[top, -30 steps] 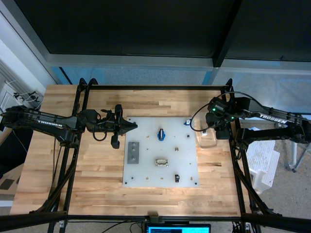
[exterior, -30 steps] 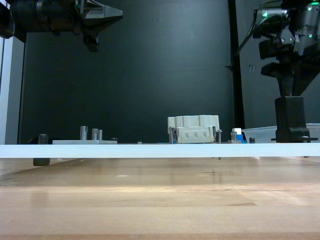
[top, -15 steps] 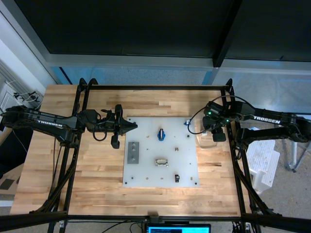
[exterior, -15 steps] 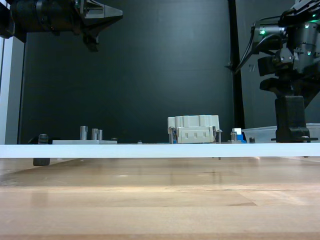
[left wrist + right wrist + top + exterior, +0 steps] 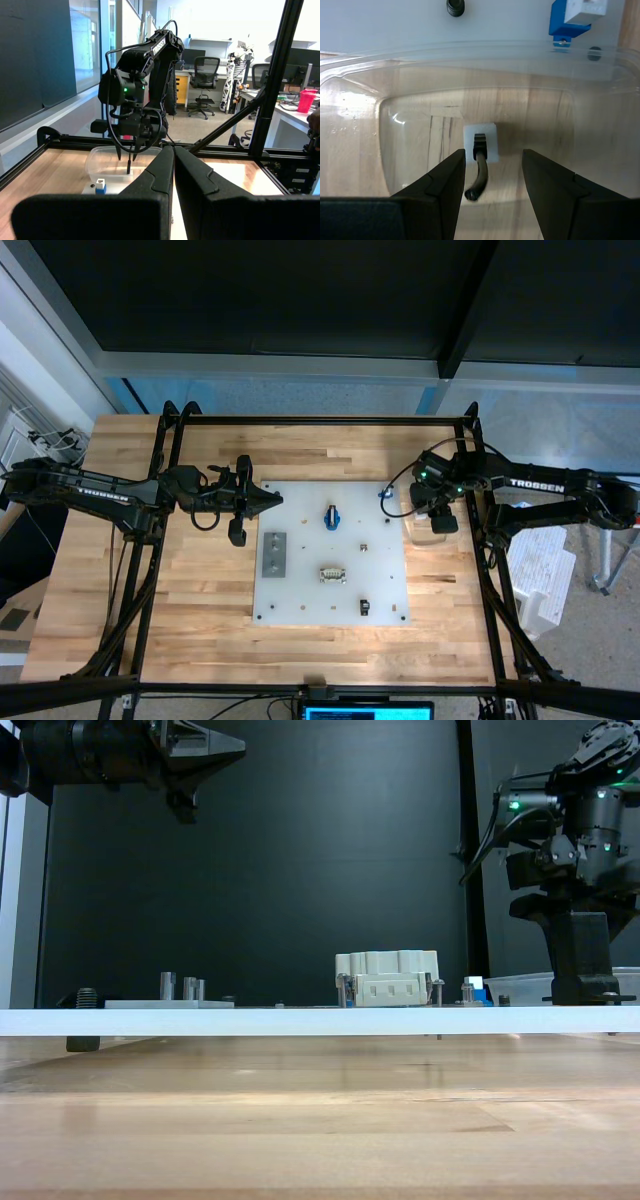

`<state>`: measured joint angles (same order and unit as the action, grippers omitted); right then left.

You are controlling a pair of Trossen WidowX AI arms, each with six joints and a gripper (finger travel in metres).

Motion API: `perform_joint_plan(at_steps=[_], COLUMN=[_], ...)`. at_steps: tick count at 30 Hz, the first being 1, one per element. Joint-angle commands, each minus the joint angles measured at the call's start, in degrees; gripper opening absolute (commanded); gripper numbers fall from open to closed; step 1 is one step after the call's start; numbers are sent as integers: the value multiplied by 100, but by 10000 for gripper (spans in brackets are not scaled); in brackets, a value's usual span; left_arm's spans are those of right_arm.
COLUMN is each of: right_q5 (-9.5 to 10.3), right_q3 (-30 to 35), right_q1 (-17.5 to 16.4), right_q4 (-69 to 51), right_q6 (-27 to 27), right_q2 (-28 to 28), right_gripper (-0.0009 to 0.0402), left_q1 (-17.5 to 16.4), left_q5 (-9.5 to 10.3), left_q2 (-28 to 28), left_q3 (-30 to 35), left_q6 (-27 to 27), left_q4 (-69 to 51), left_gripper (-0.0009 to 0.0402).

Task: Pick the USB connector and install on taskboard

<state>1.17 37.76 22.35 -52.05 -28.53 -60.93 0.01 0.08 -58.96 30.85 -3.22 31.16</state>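
The USB connector [image 5: 479, 144], a small dark plug with a short cable stub, sits in a white piece on the floor of a clear plastic tray [image 5: 470, 55]. My right gripper [image 5: 493, 156] hangs open right above it, one finger on either side, touching nothing. From above, the right gripper [image 5: 438, 518] is over the tray [image 5: 428, 533], just off the right edge of the white taskboard [image 5: 300, 540]. My left gripper [image 5: 268, 499] hovers shut and empty above the board's left edge, high up in the low view [image 5: 230, 744].
On the board are a grey block [image 5: 273, 553], a blue upright part [image 5: 332, 517], a silver multi-pin connector [image 5: 332, 575], a black socket [image 5: 365, 607] and a small blue-and-white part [image 5: 383, 493] beside the tray. A black frame rail runs just behind the right arm.
The right arm has swung inward and come down over the tray. The left arm has not moved.
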Motion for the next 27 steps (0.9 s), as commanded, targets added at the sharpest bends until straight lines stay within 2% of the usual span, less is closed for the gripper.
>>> perform_joint_plan(at_steps=[1,17,27], right_q5=[-4,-2,-4], right_q3=[-116,-208,-251], right_q1=[-11,-136,-162], right_q4=[59,334,437], right_q6=[0,83,68], right_q2=[0,-151,-315], right_gripper=[155,155,129], left_q1=[0,0,0], left_q5=[-2,-2,-4], left_q2=[0,0,0], left_q3=[2,2,4], left_q6=[0,0,0], left_q4=[2,2,2], left_gripper=[0,0,0])
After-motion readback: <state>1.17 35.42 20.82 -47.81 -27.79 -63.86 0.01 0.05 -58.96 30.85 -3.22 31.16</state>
